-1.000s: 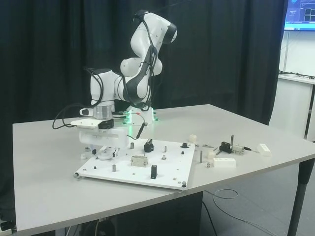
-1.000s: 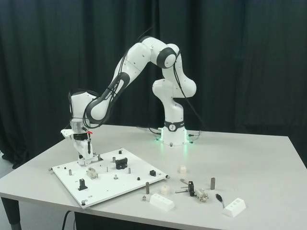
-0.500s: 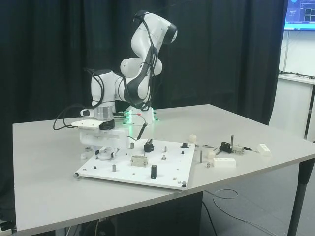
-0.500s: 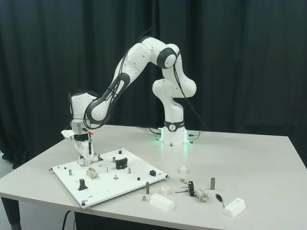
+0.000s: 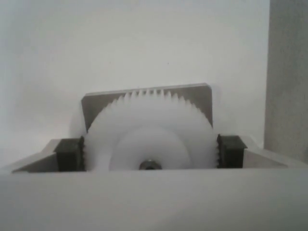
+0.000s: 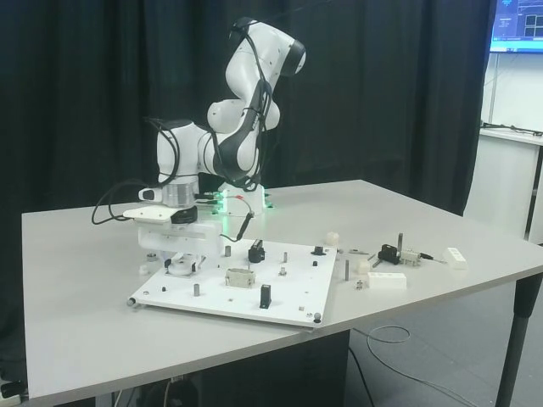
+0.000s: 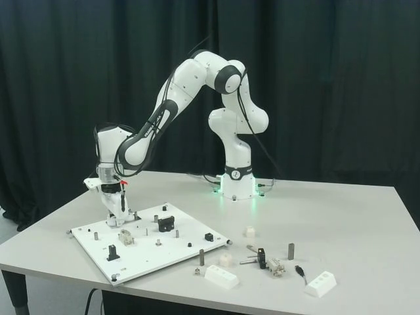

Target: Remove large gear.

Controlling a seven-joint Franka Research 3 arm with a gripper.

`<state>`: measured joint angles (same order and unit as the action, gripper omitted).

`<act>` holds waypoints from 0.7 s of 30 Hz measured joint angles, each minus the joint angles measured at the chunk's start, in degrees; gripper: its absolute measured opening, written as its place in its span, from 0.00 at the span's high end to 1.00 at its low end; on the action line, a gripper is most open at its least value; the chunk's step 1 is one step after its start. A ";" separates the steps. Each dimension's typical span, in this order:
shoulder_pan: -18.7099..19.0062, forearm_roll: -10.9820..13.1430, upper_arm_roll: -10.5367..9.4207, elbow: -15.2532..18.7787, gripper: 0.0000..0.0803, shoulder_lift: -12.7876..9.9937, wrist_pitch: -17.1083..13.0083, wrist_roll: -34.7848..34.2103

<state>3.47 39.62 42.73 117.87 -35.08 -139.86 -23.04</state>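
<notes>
1. Under the wrist camera, the pincer [image 5: 150,151] is pinching the large gear [image 5: 149,132]: black ribbed pads [image 5: 232,150] press its toothed rim from both sides. Gear is white, looks like matte plastic, fine even teeth, raised round hub, small dark metal bore at centre. A grey flat metal plate [image 5: 147,98] sits behind it, over the white board [image 5: 134,43]

2. From the first room view, the pincer [image 6: 181,264] sits low over the near-left corner of the white board [image 6: 297,292] on the grey table [image 6: 76,339]; the gear is barely visible there between the fingers. I can't tell whether it has cleared its shaft. Board carries short grey pegs and small black blocks

3. Across in the second room view, the white arm [image 7: 174,98] reaches down to the board's [image 7: 170,252] far-left corner; the gear is hidden by the pincer [image 7: 118,211]

4. Judgement for the lift: pull straight up along the shaft axis, no tilt or the bore may bind; hold squeeze steady since plastic teeth could slip on the pads; clear nearby pegs before translating
</notes>
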 joint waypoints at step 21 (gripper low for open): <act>0.06 -1.92 0.46 -0.24 0.26 0.97 1.25 -1.05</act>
<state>3.53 37.71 43.19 117.63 -34.11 -138.61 -24.09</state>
